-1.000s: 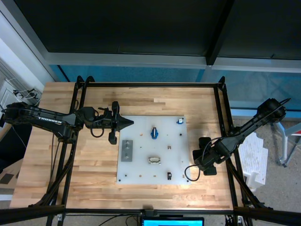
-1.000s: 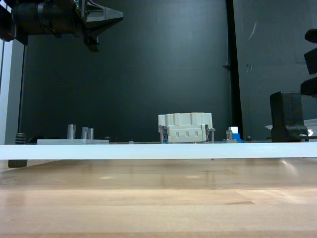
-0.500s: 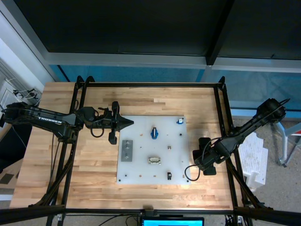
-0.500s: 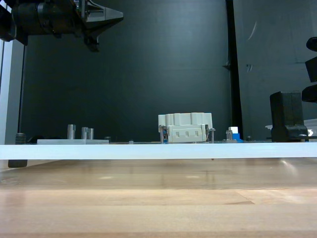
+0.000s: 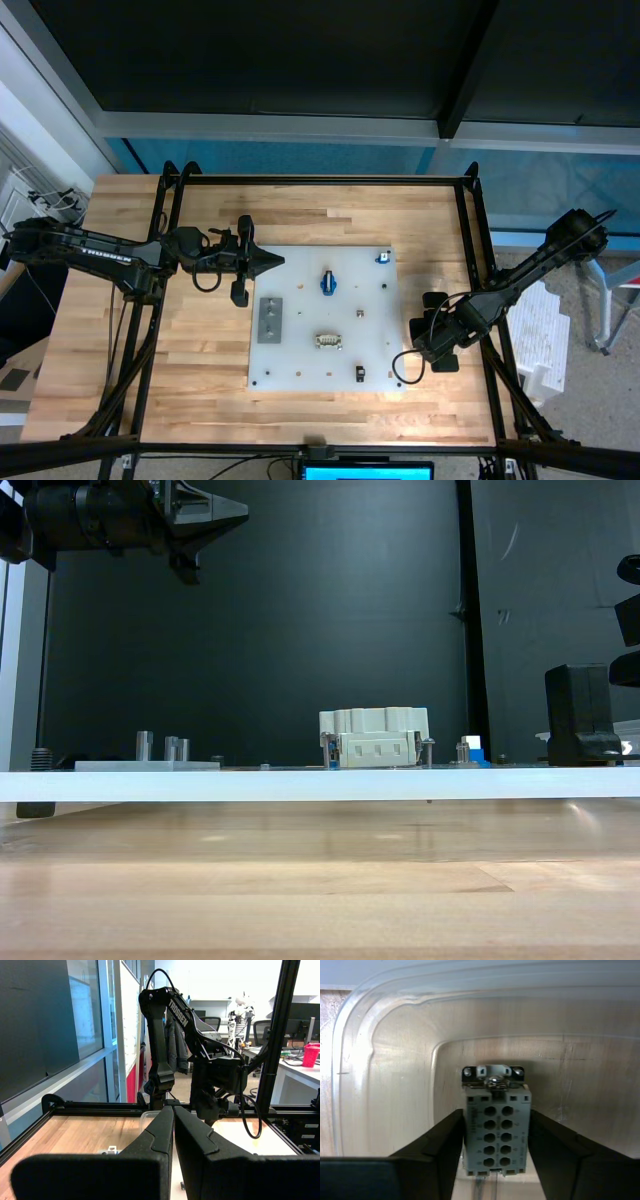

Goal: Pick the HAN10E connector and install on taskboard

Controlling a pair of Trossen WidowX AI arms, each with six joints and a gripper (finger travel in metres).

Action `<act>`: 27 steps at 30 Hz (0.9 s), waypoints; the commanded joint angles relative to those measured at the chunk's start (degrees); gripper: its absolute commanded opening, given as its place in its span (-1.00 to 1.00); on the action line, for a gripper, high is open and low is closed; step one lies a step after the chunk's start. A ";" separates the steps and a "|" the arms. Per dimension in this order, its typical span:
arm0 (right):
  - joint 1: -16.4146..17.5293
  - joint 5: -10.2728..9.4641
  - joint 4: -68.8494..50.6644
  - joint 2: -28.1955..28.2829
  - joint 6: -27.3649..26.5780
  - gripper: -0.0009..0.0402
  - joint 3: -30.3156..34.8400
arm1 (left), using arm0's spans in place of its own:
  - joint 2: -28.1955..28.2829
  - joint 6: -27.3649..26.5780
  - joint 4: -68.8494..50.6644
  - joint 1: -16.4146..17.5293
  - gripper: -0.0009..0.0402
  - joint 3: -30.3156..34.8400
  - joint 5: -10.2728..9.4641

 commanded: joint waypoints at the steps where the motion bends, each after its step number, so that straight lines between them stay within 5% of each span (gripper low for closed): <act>1: 0.00 0.00 0.09 -0.04 0.00 -0.38 0.02 | 0.02 0.00 0.02 0.00 -0.95 0.02 0.00; 12: 0.00 -0.42 -2.95 -1.77 0.02 -0.71 1.92 | 0.02 0.00 0.02 0.00 -0.95 0.02 0.00; 27: -0.07 -0.35 -18.40 -4.31 0.00 -0.78 14.14 | 0.02 0.00 0.02 0.00 -0.95 0.02 0.00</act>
